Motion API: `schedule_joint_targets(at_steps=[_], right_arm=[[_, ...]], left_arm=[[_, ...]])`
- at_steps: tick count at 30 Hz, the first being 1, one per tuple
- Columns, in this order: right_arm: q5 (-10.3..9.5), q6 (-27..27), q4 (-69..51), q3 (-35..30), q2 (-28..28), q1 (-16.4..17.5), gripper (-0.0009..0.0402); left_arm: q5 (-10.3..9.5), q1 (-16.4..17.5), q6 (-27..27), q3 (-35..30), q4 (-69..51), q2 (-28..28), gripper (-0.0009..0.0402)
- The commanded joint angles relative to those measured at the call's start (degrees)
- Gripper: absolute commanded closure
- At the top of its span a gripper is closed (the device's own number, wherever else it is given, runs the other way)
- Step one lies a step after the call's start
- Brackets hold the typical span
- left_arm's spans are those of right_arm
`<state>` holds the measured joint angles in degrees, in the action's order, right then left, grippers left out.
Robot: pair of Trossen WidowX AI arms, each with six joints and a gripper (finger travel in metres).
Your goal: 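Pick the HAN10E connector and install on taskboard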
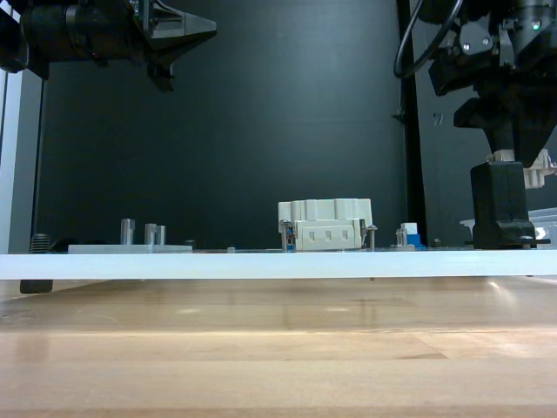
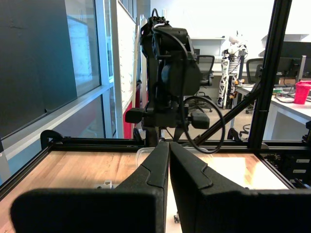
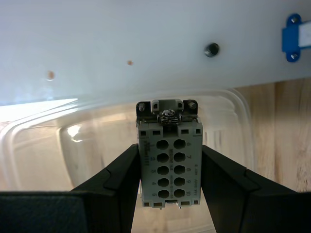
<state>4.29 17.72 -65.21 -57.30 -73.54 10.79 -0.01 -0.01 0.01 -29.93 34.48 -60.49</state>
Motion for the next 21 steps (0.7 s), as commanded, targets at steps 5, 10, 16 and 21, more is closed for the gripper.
schedule_joint_targets(at_steps=[5, 10, 16, 21], right_arm=[[0.02, 1.38, -0.94, -5.29, -4.48, 2.14, 0.0368], [0.02, 1.55, -0.94, -9.49, -8.74, 3.08, 0.0368], [0.20, 1.46, -0.68, -15.08, -14.73, 3.93, 0.0368], [0.20, 1.51, -0.83, -20.41, -19.93, 4.94, 0.0368]], left_arm=[[0.00, 0.02, 0.00, -0.02, 0.02, 0.00, 0.0392], [0.00, 0.00, 0.00, -0.02, 0.02, 0.00, 0.0392], [0.00, 0.02, 0.00, -0.02, 0.00, 0.00, 0.0392], [0.00, 0.00, 0.00, -0.02, 0.02, 0.00, 0.0392]])
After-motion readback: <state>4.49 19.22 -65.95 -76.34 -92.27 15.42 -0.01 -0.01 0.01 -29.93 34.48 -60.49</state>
